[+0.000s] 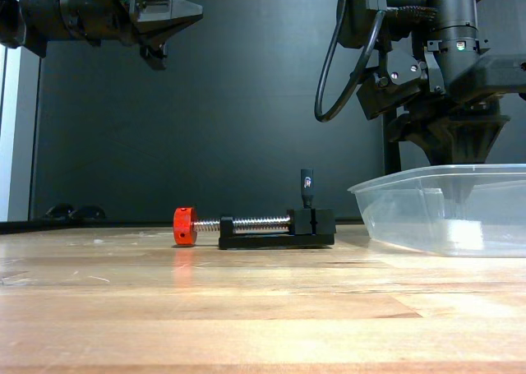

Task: Pick the USB-C connector and install on taskboard

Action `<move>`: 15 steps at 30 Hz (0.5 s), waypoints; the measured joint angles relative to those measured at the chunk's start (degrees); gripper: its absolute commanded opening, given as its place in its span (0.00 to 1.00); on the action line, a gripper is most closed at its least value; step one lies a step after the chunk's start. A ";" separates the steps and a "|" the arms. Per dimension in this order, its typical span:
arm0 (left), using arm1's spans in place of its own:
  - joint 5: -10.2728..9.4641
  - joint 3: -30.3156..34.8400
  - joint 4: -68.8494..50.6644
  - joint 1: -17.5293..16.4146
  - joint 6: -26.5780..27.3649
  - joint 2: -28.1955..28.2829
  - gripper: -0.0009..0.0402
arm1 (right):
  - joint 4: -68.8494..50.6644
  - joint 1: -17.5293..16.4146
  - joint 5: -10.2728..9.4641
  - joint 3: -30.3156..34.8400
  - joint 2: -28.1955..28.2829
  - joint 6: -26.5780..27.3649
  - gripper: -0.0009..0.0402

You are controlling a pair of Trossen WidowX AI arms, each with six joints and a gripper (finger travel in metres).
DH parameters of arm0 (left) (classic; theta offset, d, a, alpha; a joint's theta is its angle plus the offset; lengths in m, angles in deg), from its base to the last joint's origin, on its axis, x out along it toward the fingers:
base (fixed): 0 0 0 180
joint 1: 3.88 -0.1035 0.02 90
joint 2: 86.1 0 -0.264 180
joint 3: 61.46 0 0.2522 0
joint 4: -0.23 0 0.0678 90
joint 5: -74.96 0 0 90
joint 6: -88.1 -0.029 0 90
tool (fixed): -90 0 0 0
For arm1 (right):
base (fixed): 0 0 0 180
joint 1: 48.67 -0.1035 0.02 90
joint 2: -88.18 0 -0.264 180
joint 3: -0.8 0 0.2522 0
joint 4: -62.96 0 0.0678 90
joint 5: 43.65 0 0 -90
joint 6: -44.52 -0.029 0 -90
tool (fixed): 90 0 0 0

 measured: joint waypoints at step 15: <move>0.00 0.00 0.02 0.00 0.00 0.00 0.02 | 0.63 0.00 0.00 0.00 0.00 -0.15 0.02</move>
